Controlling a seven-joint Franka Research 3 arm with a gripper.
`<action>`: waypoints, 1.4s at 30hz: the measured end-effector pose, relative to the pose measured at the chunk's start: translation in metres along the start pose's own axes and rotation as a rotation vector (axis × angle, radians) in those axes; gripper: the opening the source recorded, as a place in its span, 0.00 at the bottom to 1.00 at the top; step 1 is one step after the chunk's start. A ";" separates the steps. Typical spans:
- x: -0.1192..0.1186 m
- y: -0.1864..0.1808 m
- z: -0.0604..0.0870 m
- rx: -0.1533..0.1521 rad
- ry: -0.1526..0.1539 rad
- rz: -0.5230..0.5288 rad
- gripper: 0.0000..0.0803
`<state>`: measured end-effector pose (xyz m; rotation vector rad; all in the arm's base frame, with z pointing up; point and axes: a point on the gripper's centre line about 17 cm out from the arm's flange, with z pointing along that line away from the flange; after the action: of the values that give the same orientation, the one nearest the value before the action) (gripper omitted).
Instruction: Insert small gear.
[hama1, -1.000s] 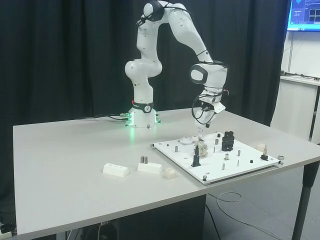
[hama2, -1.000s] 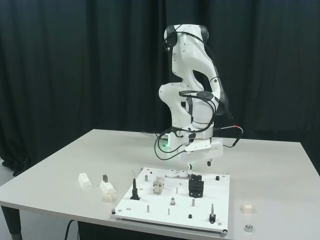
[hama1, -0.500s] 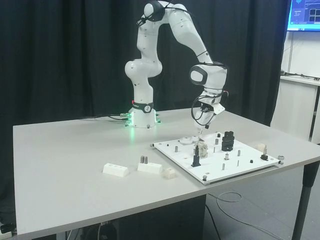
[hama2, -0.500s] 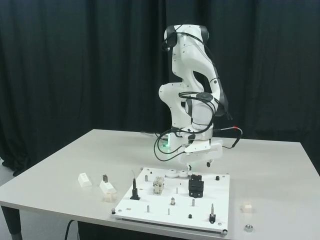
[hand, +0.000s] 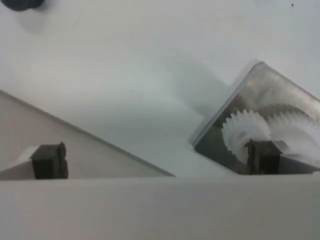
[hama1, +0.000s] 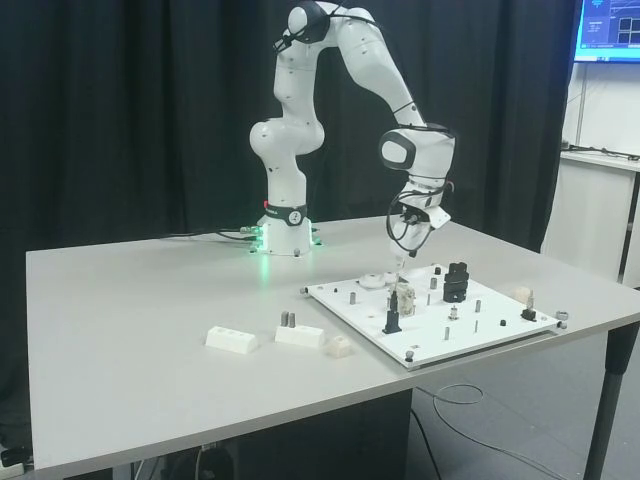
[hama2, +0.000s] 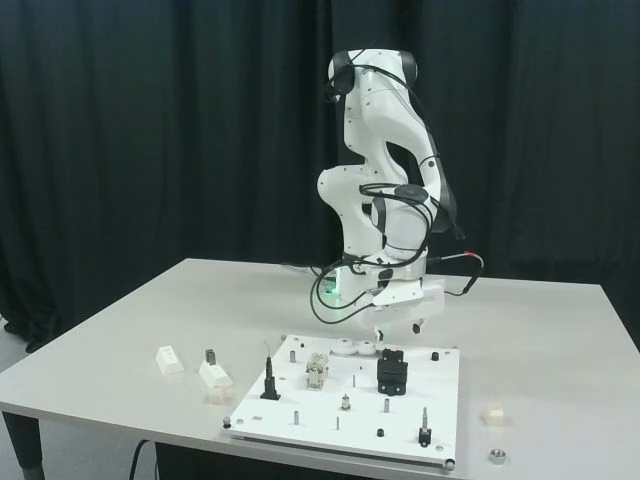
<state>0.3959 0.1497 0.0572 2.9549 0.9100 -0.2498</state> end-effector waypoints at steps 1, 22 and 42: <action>0.000 0.000 0.000 -0.001 0.001 -0.003 1.00; -0.003 0.027 -0.003 -0.026 0.003 0.005 1.00; 0.004 0.035 0.011 -0.027 0.024 0.004 1.00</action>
<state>0.4169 0.1217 0.0454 2.9407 0.9019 -0.2013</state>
